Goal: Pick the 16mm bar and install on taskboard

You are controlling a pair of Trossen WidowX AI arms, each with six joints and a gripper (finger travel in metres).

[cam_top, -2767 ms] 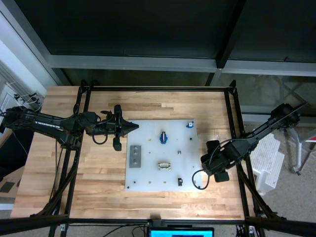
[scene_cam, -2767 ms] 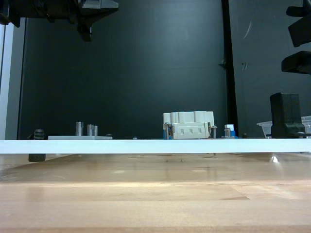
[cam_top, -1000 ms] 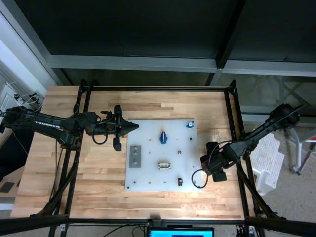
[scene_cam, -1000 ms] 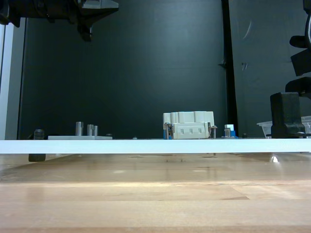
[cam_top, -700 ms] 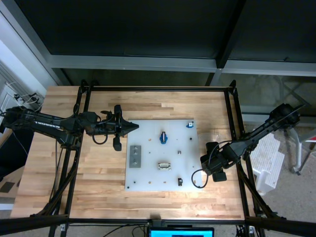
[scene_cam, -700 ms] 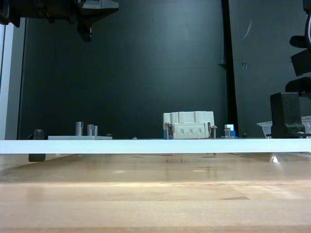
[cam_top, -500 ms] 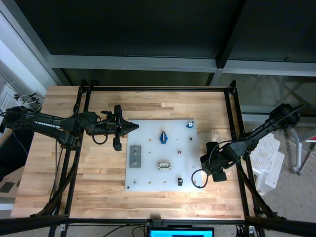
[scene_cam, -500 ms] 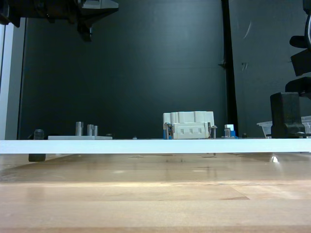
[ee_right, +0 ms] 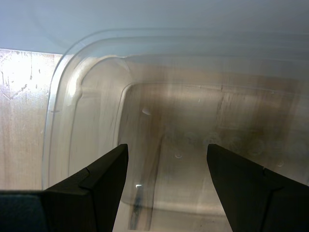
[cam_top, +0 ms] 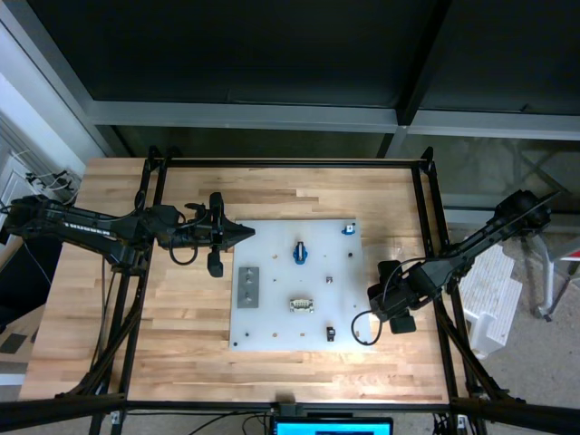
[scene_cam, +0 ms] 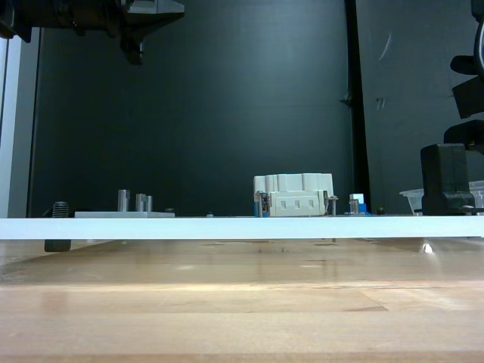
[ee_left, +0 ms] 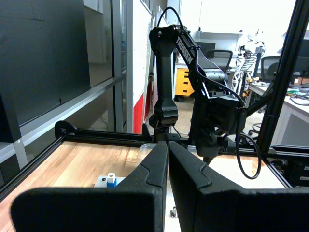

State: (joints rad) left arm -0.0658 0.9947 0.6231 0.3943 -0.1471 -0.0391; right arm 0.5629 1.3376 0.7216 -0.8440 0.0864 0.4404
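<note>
Neither gripper holds a bar. My right gripper (ee_right: 166, 147) stands open, pointing down into a clear plastic tray (ee_right: 87, 82) whose floor shows no part; it hangs off the white taskboard's (cam_top: 272, 326) right edge, as seen from above (cam_top: 396, 306). My left gripper (ee_left: 167, 144) is shut on nothing, held level and high over the board's far-left corner (cam_top: 243, 235). Short metal pegs (scene_cam: 123, 200) stand upright in a grey block (cam_top: 247, 287) on the board; I cannot tell whether one of them is the 16mm bar.
The board also carries a beige connector (scene_cam: 293, 193), a blue part (cam_top: 300, 252), a small blue-and-white piece (cam_top: 347, 229) and a black part (cam_top: 332, 333). A black frame (cam_top: 430, 227) rings the wooden table.
Compared with 2.8 s ago, my right gripper has dropped lower beside the board's right edge. It has held still over the last second. The left arm has not moved.
</note>
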